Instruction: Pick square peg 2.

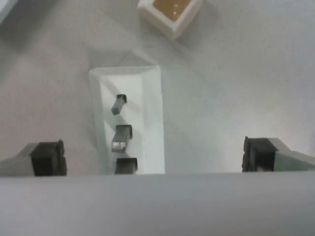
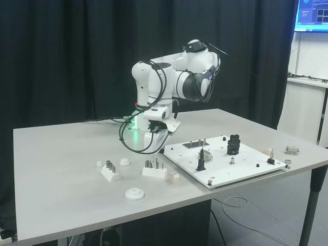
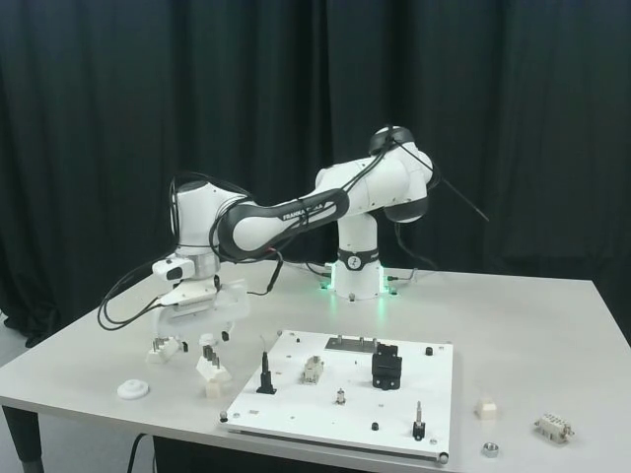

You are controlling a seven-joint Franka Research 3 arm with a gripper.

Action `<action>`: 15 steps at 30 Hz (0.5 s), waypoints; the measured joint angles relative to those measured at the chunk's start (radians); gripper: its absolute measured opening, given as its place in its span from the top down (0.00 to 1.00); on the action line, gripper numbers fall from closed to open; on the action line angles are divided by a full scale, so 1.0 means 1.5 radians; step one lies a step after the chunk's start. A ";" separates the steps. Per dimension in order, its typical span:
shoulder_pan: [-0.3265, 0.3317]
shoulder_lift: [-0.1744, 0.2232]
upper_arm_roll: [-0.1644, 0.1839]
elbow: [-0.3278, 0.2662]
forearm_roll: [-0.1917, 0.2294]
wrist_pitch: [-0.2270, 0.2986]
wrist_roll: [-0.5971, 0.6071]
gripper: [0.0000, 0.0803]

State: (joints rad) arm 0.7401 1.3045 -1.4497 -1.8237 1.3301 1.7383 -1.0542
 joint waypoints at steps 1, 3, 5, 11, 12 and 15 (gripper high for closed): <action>0.000 0.000 0.002 -0.001 0.000 0.001 -0.001 0.00; 0.000 0.000 0.005 -0.005 0.002 0.003 -0.005 0.00; 0.000 0.000 0.009 -0.008 0.004 0.005 -0.009 0.00; 0.000 0.001 0.023 -0.021 0.016 0.014 -0.022 0.00; 0.000 0.001 0.026 -0.024 0.020 0.016 -0.025 0.00; 0.001 0.001 0.034 -0.032 0.030 0.021 -0.034 0.00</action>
State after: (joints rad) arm 0.7413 1.3056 -1.3991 -1.8715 1.3746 1.7704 -1.1057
